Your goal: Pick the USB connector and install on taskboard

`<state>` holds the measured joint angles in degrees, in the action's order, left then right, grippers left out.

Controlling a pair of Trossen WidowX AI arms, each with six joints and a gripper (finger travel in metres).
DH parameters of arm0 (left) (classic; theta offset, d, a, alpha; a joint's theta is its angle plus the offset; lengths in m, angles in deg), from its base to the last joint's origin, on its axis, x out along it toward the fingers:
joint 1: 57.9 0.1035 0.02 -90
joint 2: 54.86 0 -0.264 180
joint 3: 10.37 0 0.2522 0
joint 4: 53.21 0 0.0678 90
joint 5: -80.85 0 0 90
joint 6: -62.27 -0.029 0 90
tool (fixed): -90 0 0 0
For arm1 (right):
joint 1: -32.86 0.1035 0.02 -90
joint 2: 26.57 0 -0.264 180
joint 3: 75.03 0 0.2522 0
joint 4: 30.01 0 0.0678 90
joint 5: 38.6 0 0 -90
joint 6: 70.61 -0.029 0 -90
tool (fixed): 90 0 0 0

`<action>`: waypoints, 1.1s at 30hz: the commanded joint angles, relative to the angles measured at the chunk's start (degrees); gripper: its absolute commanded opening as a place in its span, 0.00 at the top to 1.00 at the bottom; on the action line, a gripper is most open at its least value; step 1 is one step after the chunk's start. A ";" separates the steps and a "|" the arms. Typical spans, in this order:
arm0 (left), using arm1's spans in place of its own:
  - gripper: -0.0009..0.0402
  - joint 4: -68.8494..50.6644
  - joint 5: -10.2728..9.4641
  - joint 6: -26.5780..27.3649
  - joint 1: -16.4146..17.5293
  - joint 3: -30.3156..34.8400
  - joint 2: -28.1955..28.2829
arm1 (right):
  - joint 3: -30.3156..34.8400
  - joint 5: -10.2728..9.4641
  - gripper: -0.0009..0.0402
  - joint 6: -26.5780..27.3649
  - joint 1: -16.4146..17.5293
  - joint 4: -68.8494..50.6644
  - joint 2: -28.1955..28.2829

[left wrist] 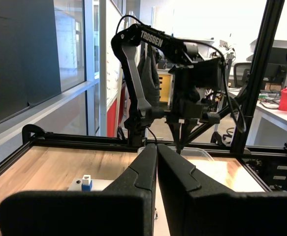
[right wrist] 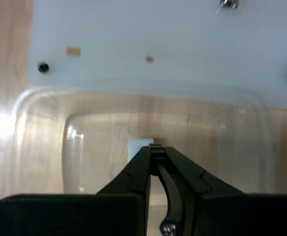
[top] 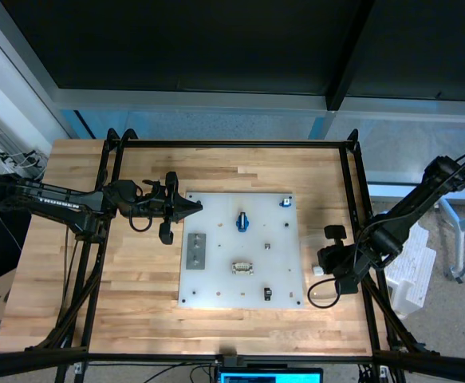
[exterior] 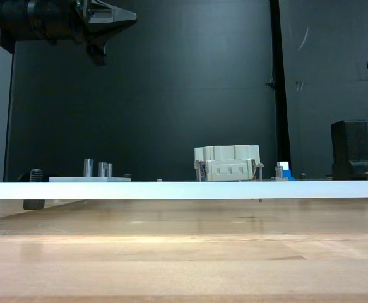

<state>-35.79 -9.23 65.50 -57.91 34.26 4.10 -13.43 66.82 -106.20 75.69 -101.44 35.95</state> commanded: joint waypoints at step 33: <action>0.98 0.00 0.02 0.00 0.00 0.00 0.00 | 30.67 0.04 0.98 -2.23 -6.60 1.84 33.11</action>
<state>-35.79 -9.21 65.52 -57.91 34.26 4.10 16.40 66.86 -108.74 69.32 -99.58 68.19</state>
